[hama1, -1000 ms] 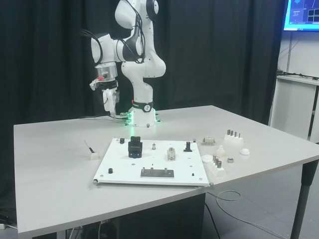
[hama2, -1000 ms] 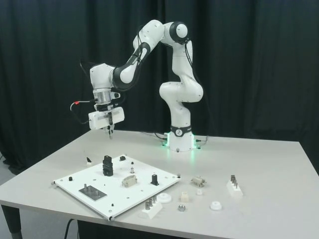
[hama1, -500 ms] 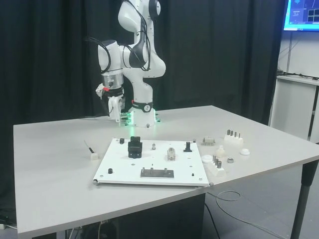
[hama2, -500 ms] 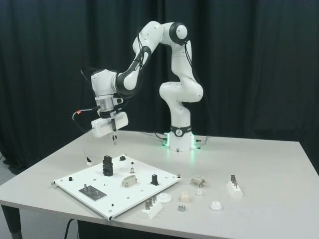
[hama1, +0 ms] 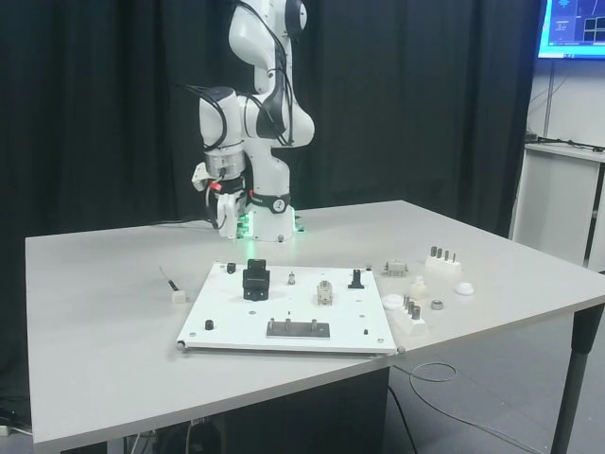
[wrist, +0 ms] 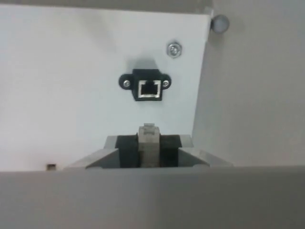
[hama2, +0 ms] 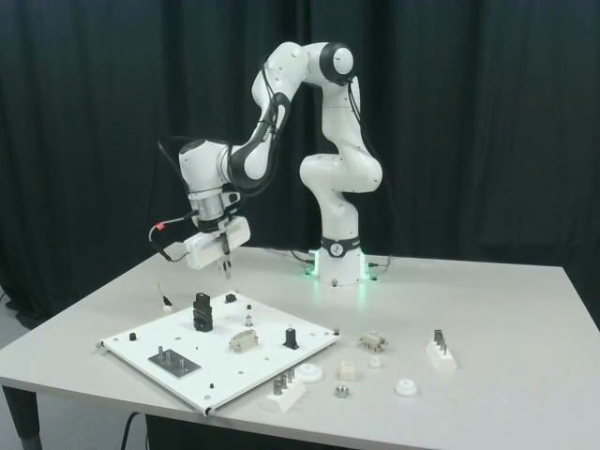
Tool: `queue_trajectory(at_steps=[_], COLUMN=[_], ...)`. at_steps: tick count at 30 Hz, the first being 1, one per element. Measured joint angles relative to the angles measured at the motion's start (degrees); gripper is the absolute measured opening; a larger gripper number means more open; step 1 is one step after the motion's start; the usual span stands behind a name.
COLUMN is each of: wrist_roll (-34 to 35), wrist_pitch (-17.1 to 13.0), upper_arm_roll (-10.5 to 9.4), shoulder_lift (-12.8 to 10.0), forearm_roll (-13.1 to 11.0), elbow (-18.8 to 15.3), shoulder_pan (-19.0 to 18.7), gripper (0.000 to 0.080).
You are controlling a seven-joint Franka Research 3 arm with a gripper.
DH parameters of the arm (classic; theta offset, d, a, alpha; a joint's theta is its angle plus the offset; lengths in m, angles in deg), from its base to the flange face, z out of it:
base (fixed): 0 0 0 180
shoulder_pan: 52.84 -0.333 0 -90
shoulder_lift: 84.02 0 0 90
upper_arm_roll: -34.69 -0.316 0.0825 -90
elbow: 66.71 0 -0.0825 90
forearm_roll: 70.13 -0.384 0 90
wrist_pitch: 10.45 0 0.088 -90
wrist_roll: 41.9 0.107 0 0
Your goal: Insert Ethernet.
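The jaws are clamped on the Ethernet plug (wrist: 148,143), which sticks out between the two fingers (wrist: 125,148). The gripper (hama2: 225,266) hangs in the air above the far corner of the white board (hama2: 178,328), and the black socket (wrist: 145,85) (its little square hole faces up) sits on the board just ahead of the plug. The board lies on the grey bench (hama2: 506,319), with small parts (hama2: 375,341) beside it.
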Motion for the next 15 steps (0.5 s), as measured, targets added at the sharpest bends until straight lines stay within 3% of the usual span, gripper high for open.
queue_trajectory(at_steps=[15], wrist_roll=[4.1], wrist_pitch=[0.0], upper_arm_roll=[-0.55], shoulder_lift=[0.0], forearm_roll=[4.6], elbow=[-0.4], shoulder_pan=[-0.5], gripper=[0.0088])
